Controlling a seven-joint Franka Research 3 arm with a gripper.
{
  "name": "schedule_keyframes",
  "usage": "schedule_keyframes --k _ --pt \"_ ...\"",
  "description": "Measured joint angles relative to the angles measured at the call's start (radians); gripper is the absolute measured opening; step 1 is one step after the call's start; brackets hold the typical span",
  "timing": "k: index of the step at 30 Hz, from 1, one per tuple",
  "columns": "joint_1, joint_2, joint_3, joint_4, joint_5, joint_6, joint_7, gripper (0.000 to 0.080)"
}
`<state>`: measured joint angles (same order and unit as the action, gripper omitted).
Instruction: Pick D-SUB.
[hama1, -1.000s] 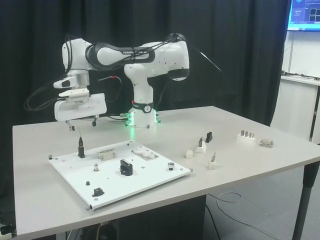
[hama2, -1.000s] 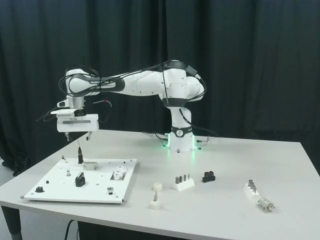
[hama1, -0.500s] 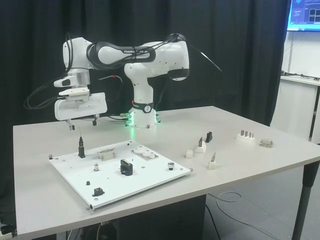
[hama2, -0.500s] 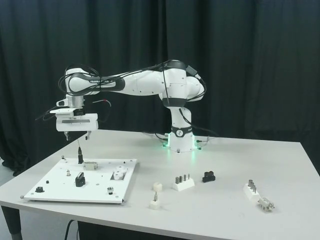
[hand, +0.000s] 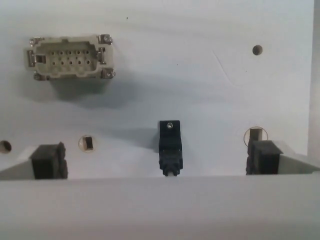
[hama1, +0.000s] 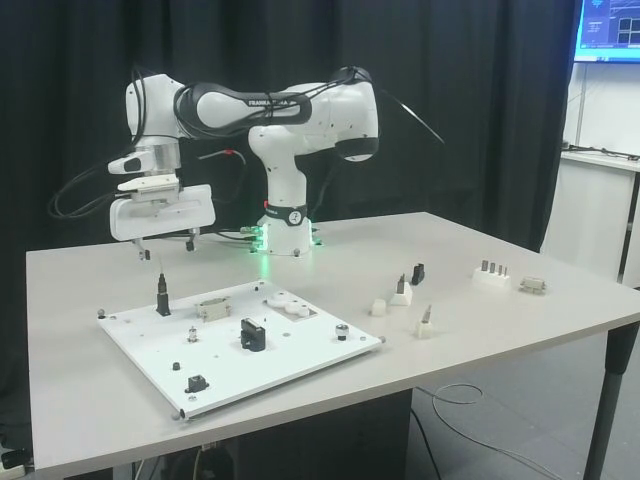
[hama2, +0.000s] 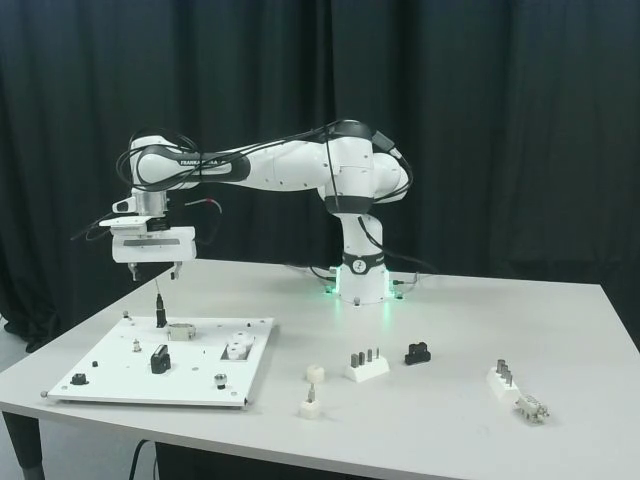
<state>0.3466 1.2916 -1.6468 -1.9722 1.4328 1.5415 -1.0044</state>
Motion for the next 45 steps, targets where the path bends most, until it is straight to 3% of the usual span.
schedule_keyframes --k 7,16,26,34,45 --pt "0.002 0.000 -0.003 0.005 0.001 -0.032 0.030 0.0800" --pt "0.020 -0.001 -0.018 0.016 0.010 -0.122 0.077 0.0800" --pt "0.084 -0.001 -0.042 0.012 0.013 -0.214 0.128 0.0800" --pt "0.175 -0.003 -0.053 -0.006 0.018 -0.257 0.187 0.0800" --pt "0.368 -0.003 -0.066 -0.080 0.034 -0.268 0.293 0.0800"
